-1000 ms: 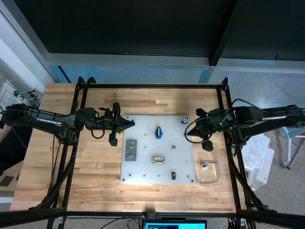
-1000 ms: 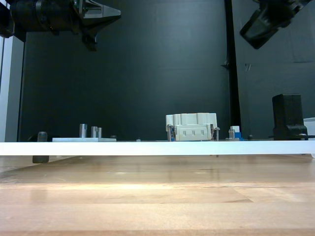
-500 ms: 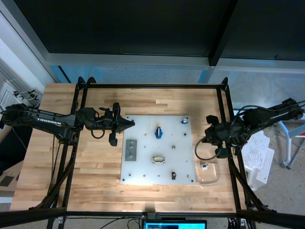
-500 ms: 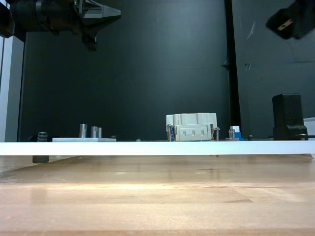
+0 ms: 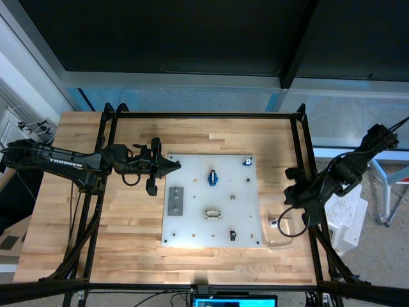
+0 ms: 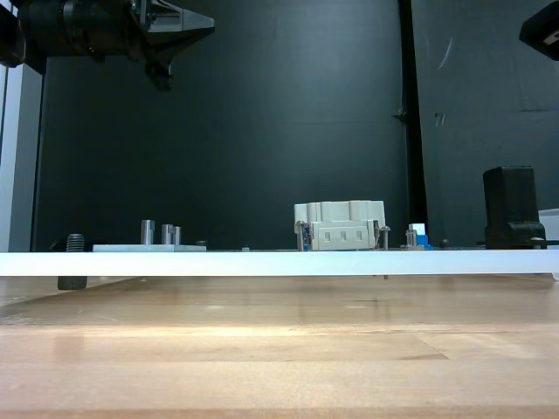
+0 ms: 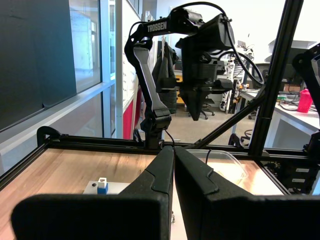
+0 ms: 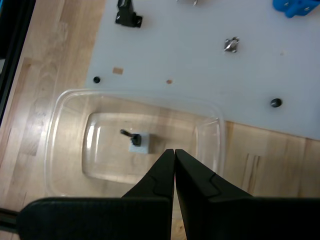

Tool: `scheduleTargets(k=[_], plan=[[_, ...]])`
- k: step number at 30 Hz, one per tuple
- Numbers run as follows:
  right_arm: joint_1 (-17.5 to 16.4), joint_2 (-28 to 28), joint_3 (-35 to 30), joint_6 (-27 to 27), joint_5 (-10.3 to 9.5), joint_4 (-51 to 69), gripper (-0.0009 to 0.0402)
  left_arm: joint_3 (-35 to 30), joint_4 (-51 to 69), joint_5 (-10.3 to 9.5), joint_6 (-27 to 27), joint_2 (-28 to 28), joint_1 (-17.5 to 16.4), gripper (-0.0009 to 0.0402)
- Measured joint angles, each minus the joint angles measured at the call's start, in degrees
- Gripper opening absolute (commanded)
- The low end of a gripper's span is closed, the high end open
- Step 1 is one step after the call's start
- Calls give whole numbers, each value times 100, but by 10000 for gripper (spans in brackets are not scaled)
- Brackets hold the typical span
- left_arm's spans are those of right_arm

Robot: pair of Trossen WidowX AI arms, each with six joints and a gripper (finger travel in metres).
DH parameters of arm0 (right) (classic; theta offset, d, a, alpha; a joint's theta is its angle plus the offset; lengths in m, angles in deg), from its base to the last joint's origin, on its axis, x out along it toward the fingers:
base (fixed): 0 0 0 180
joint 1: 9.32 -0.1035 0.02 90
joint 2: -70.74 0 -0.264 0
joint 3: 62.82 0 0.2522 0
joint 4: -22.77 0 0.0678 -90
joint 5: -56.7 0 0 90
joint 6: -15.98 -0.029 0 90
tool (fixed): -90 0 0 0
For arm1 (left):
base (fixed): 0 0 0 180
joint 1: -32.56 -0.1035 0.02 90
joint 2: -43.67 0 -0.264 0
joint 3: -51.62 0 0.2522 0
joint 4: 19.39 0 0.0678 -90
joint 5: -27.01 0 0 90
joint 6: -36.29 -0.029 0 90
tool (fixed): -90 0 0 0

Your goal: Pick the USB connector and install on taskboard

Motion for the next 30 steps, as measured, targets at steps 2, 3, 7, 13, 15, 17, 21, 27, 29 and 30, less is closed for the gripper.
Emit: scheduleTargets(k=[2, 3, 7, 13, 15, 17, 21, 27, 29, 30], plan=[[-63, 81, 0, -109, 0, -2, 0, 0, 0, 2, -2, 0, 0, 0], [-96, 118, 0, -160, 2, -2, 0, 2, 0, 0, 0, 0, 0, 0], [-229, 284, 0, -323, 0, -2, 0, 2, 0, 0, -2, 0, 0, 0], [-433, 710, 0, -428, 2, -7, 19, 2, 0, 2, -2, 0, 0, 0], [-503, 852, 0, -483, 2, -11, 40, 2, 0, 0, 0, 0, 0, 0], [-562, 968, 0, -542, 7, -9, 65, 2, 2, 0, 0, 0, 0, 0], [-595, 1121, 55, -721, 7, -79, 115, 2, 0, 2, -2, 0, 0, 0], [-632, 1281, 208, -973, 2, -240, 172, 2, 0, 0, 0, 0, 0, 0], [-640, 1335, 275, -1027, 2, -293, 182, 2, 0, 2, 0, 0, 0, 0], [-643, 1370, 308, -1045, 4, -352, 185, 2, 2, 2, -2, 0, 0, 0]])
